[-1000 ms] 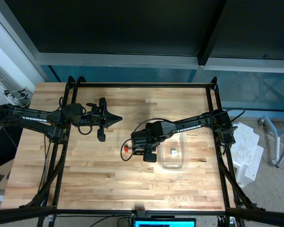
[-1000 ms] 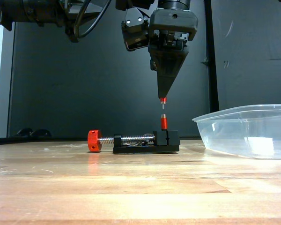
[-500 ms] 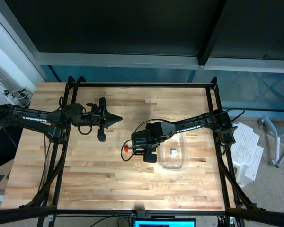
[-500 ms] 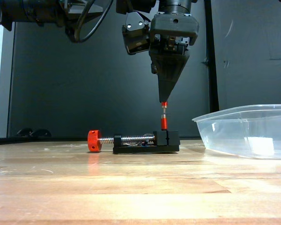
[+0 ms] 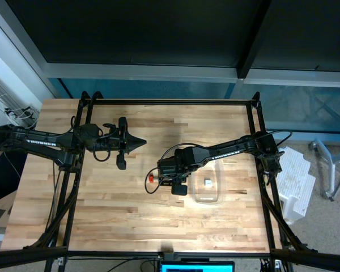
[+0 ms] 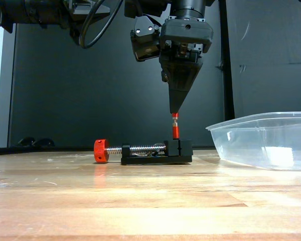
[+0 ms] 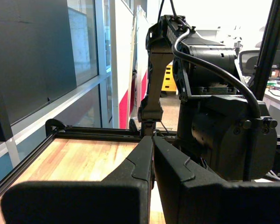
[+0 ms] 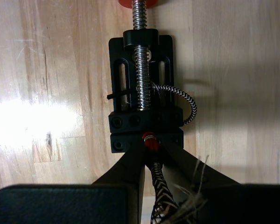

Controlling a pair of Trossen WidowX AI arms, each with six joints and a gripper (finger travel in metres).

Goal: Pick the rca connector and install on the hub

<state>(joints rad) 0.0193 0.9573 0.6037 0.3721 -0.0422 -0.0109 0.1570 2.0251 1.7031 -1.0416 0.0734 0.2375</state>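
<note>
— What's on the left?
— The left gripper [image 5: 140,141] hangs at centre-left of the high view, fingers pressed together.
— And the middle?
— The hub [image 6: 155,154] lies on the table [image 6: 140,201]. The right gripper [image 6: 174,112] pinches the rca connector [image 6: 174,121] upright atop the hub's right end.
— Right?
— A clear tray [image 6: 263,143].

Tiny red-and-silver rca connector [image 6: 175,131] upright, top pinched in the right gripper [image 6: 174,110], lower end meeting the hub [image 6: 155,153], black block flat on wood, red-orange knob at one end, well apart from the left gripper [image 5: 140,143]
</note>
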